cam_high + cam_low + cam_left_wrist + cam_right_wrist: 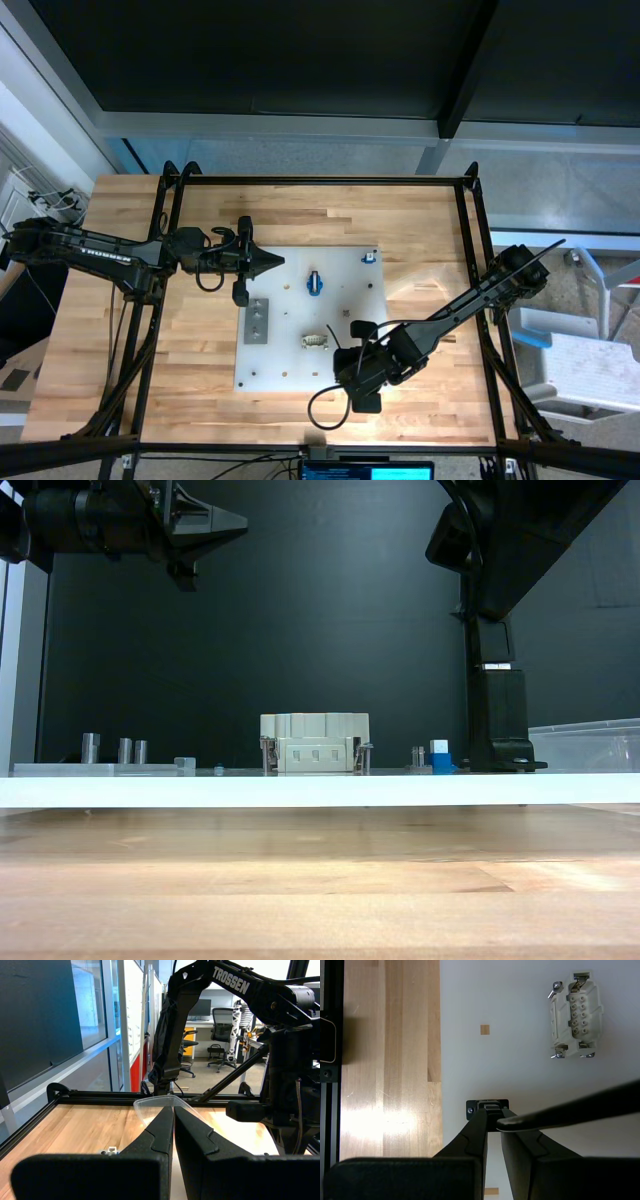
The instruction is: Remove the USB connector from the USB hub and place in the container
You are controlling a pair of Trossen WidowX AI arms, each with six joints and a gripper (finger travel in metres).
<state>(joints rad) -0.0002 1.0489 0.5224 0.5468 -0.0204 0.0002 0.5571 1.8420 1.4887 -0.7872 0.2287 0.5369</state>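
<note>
There are two grippers. The left gripper (270,262) hangs high over the left edge of the one white board (300,370), pinched closed and holding nothing. On the board sit one grey block (257,321), one blue clip (315,283) and one cream connector (315,342). The right gripper (492,1116) points down near the board's near edge. It is squeezed tight on the one USB connector (493,1108), right at the one USB hub (472,1108). One container (420,285) lies on the wood, right of the board.

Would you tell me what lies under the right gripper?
Under the right gripper, the USB hub shows partly; jaws hide the USB connector plug, only cable emerges. The left gripper hangs shut near the white board's left edge.
</note>
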